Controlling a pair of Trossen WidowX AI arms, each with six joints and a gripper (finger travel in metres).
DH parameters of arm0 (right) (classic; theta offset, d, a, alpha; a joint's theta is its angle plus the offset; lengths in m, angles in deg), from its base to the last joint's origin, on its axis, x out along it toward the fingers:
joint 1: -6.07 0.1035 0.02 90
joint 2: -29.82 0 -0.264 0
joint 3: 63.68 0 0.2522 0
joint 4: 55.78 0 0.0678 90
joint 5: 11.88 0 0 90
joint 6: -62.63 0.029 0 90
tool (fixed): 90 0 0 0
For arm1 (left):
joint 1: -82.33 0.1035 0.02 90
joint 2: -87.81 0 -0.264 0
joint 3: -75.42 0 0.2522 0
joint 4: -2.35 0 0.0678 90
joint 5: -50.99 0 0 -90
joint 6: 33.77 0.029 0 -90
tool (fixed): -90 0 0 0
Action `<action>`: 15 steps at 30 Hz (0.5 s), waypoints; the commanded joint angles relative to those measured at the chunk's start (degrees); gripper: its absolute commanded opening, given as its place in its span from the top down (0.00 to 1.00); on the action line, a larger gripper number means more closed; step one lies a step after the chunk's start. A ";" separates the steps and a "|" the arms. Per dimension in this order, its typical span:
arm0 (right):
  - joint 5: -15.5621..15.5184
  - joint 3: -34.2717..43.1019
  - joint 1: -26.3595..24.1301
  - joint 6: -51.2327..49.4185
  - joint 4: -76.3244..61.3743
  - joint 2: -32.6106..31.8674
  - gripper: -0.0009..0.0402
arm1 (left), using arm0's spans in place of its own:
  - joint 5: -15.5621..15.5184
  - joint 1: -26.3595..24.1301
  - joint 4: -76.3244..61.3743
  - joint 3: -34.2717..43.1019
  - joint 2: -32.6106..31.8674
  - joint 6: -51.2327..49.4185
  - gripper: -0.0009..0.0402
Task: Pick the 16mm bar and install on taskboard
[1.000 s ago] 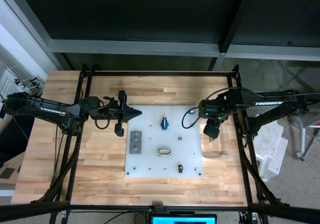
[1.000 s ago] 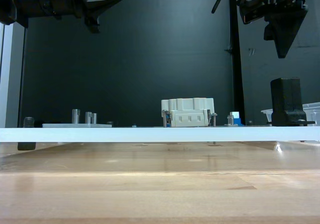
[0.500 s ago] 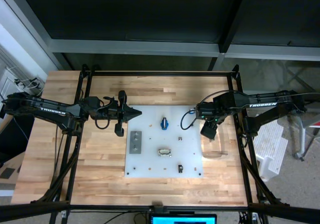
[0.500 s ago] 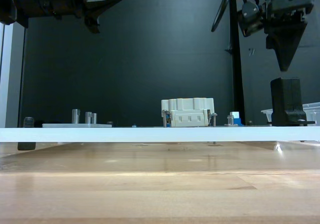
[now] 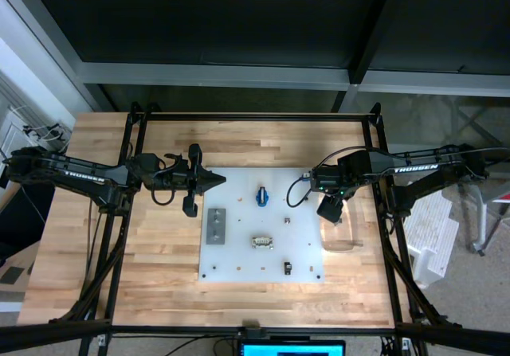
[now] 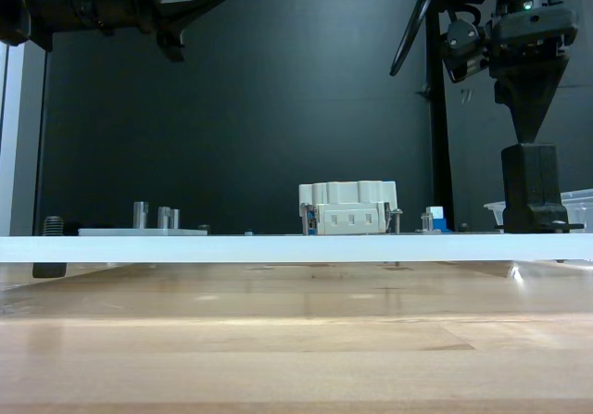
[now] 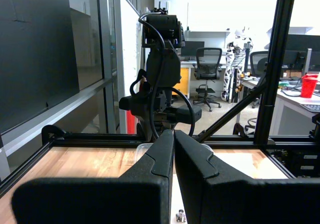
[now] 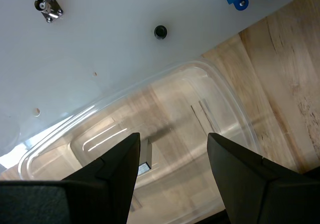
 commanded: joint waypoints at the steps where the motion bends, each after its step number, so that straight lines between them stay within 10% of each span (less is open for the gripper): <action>1: -0.02 -0.02 0.00 0.20 0.39 -0.02 0.53 | 0.00 0.00 0.00 0.00 -0.02 0.00 0.98; 15: 0.02 -0.63 0.00 0.26 1.97 -3.37 0.53 | 0.00 0.00 0.02 0.00 -0.02 0.00 0.98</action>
